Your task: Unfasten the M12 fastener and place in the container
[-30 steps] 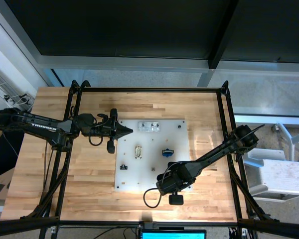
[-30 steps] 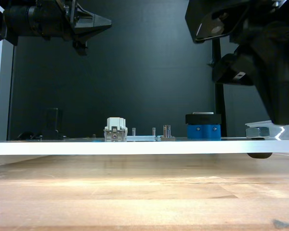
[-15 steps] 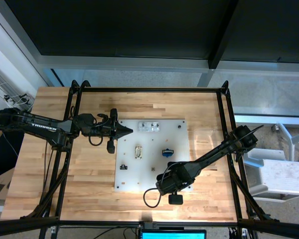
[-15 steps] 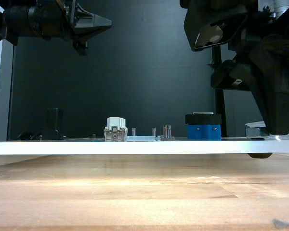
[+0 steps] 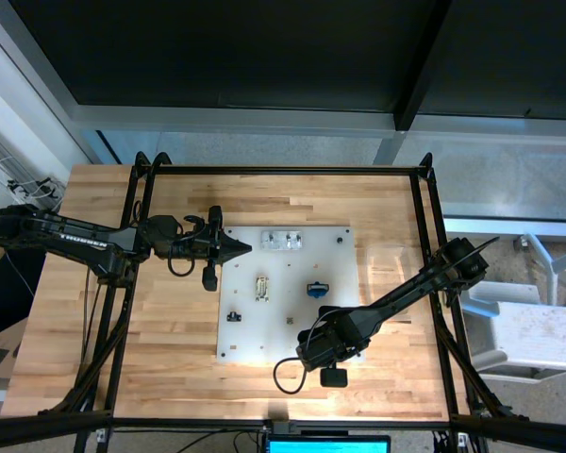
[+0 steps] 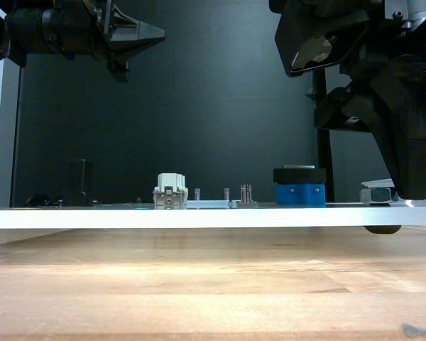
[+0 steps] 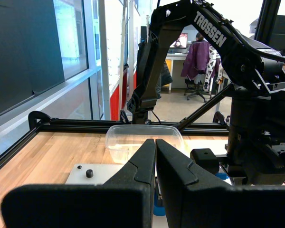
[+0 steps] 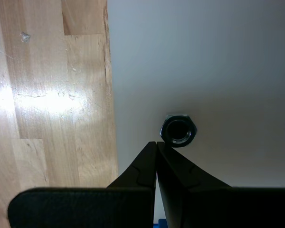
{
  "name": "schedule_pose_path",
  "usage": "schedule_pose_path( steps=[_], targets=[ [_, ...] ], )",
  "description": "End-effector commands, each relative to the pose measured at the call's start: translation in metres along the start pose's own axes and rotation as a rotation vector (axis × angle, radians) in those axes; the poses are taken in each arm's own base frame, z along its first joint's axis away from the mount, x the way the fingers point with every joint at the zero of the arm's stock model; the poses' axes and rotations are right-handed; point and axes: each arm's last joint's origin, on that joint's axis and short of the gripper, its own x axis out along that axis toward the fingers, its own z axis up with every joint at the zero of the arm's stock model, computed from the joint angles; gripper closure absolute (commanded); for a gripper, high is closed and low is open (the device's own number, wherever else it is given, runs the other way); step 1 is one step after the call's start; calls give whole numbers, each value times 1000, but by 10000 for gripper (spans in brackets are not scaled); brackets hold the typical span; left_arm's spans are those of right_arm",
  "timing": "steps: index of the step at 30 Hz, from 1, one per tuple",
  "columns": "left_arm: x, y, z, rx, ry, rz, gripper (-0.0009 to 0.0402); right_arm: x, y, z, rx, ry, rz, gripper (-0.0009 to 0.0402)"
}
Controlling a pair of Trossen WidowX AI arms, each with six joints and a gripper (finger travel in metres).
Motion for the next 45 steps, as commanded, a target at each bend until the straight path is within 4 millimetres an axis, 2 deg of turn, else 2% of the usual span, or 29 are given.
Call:
schedule_pose_path(
  steps=[1,3,8,22,25,34,45],
  targets=[
    [0,0,0,0,0,0,393,-3,-5,-2,4,-29,-119,393],
    [0,0,0,0,0,0,393,-8,-9,-3,31,-63,-210,393],
    [0,0,0,0,0,0,393,-13,-10,-5,28,-59,-204,393],
    [0,0,0,0,0,0,393,-26,1,-4,29,27,82,393],
    [0,0,0,0,0,0,393,-25,2,-2,28,16,85,393],
    [0,0,0,0,0,0,393,-2,7,6,27,2,93,393],
    [0,0,0,0,0,0,393,0,4,5,31,-4,51,393]
  ],
)
